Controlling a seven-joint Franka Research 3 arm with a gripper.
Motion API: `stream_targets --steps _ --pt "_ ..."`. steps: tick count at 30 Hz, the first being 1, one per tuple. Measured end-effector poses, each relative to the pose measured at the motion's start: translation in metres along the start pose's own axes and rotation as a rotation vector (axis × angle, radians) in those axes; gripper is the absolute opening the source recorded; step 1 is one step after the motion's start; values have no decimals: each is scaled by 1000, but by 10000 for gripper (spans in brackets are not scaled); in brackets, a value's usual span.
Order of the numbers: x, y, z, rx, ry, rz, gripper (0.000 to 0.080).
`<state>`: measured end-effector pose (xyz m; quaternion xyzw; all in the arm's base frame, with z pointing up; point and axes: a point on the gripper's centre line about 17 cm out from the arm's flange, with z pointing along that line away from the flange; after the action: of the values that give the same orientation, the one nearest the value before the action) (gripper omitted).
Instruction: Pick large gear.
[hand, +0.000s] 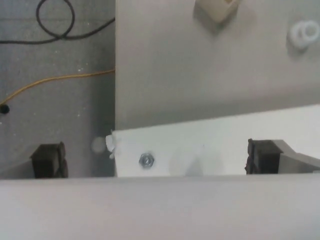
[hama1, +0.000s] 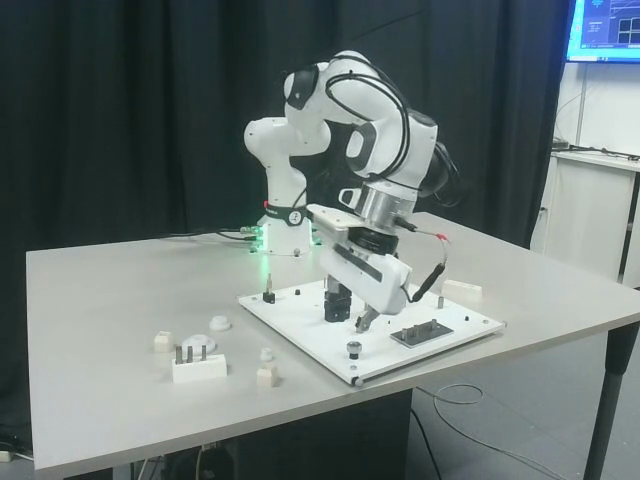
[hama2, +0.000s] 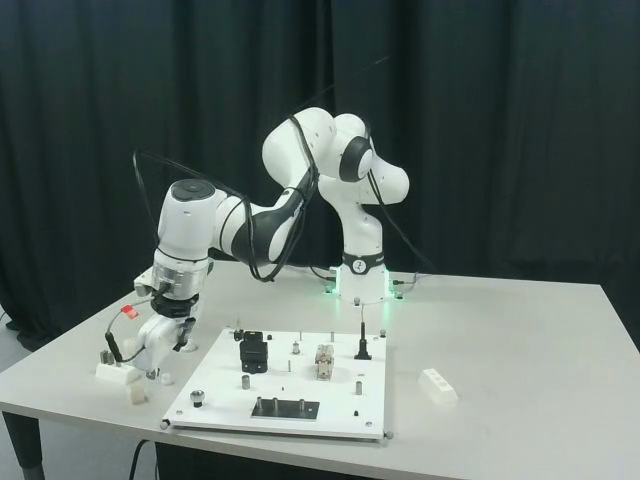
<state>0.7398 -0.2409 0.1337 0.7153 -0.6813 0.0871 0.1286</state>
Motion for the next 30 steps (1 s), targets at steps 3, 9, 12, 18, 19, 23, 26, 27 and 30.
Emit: stream_targets --steps 3,9,12,18,19,23,26,27,30 --pt "7 2 0 -2 4 -45 800" --pt "22 8 3 -3 -7 -144 800" --pt "31 12 4 -4 -13 -205 800" --pt "49 22 9 -10 -24 -281 800" --pt "52 24 10 -11 -26 -289 800" --pt "64 33 14 -19 -38 -328 800" --pt "71 42 17 -26 -58 -350 800" --pt "73 46 18 -29 -65 -355 800" --pt "81 58 22 -36 -85 -377 800"
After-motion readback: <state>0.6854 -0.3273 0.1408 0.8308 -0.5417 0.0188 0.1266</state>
